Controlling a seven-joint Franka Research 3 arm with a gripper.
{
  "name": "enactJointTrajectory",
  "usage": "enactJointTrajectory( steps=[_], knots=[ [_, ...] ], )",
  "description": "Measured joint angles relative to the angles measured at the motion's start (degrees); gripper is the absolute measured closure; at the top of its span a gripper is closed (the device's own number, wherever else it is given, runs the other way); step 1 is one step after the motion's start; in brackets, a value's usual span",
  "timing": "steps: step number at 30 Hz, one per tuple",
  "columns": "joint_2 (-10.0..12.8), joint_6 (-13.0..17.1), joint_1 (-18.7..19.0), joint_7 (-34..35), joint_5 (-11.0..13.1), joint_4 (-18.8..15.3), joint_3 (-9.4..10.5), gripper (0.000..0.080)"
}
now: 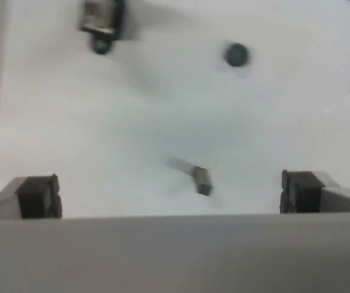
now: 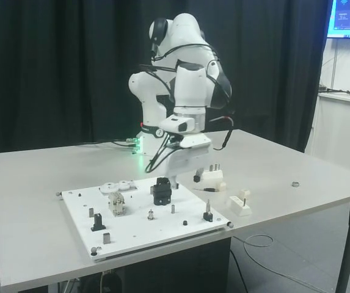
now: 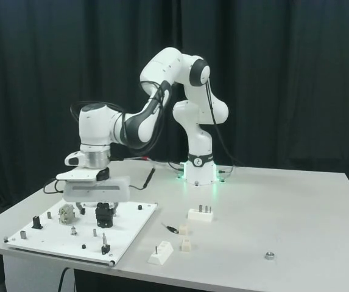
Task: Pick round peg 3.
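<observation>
A small grey upright peg (image 1: 202, 180) stands on the white board (image 1: 162, 110), below and between my fingertips. My gripper (image 1: 168, 194) is open, its black pads (image 1: 37, 196) wide apart and well above the board, holding nothing. From the first room view the gripper (image 2: 171, 180) hangs over the board's (image 2: 138, 229) middle, beside a black block (image 2: 162, 191), with a thin peg (image 2: 173, 208) just in front. The second room view shows the gripper (image 3: 97, 205) above the board (image 3: 125, 228), with short pegs (image 3: 94, 232) under it.
On the board also stand a metal fixture (image 1: 101, 18), a black round knob (image 1: 236, 54), a geared part (image 2: 116, 204) and black holders (image 2: 98, 222). White peg stands (image 2: 214, 178) and blocks (image 2: 239, 204) sit on the grey table (image 2: 272, 159) beside the board.
</observation>
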Motion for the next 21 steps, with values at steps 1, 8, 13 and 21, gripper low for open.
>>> enactJointTrajectory(
  steps=[1, 8, 13, 21],
  knots=[
    [-0.4, 0.0, 0.4, -0.8, 0.0, -0.4, 0.01, 0.0003],
    [-3.6, 0.2, 3.4, -5.7, 0.0, -3.6, -0.01, 0.0003],
    [-6.1, 0.5, 5.6, -7.5, -1.0, -6.5, -0.07, 0.0003],
    [-11.0, 2.8, 9.0, -7.7, -5.4, -12.4, -0.07, 0.0003]
  ],
)
